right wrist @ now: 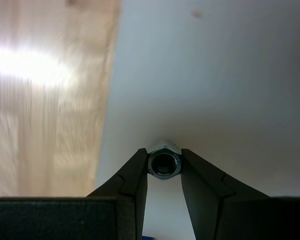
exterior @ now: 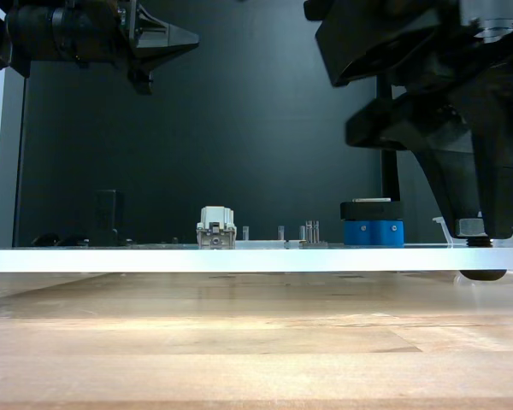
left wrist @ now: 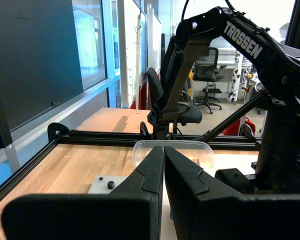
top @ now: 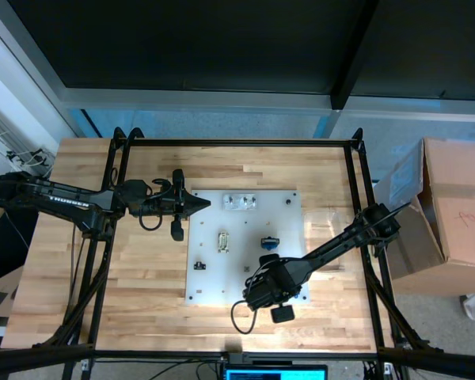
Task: Unfasten the M12 nut and place it in the container
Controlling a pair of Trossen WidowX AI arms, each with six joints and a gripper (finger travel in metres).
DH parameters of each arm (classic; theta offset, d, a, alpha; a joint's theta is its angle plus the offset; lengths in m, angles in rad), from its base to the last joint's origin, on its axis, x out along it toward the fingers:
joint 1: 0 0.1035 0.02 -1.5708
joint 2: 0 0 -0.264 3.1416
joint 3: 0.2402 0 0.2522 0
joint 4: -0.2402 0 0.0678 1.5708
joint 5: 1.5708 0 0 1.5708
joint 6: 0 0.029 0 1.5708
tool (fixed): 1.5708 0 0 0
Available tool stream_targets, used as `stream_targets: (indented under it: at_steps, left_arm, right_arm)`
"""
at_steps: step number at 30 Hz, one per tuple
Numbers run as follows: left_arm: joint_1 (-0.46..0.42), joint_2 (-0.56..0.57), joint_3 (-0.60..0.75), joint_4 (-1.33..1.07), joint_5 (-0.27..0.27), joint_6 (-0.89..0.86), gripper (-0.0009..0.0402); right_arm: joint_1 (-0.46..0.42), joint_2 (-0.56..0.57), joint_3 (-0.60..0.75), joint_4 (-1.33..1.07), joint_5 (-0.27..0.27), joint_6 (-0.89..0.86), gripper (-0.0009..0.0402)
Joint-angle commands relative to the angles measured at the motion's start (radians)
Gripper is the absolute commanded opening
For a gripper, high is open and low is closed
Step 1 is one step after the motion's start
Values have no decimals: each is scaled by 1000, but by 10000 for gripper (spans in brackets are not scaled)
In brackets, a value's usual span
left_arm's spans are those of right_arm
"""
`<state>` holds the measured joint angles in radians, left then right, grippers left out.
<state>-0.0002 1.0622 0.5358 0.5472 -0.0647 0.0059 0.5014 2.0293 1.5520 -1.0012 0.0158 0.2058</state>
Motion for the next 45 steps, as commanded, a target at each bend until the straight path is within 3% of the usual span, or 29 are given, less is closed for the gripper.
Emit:
stream_targets:
  at_steps: [1, 7, 16, 31, 45]
  left_arm:
    - [0, 0, 0, 0, 0, 0, 0]
    - [0, 0, 0, 0, 0, 0, 0]
    - [0, 0, 0, 0, 0, 0, 0]
    - [0, 0, 0, 0, 0, 0, 0]
    - [0, 0, 0, 0, 0, 0, 0]
  right_arm:
    - [0, -11, -2, -2, -1, -184, 7]
    - [0, -31, -2, -7, -3, -381, 8]
    - [-12, -117, -19, -63, -8, -363, 9]
    - [-75, -487, -343, -68, -8, -226, 8]
    - [-240, -827, -614, -147, -8, -149, 8]
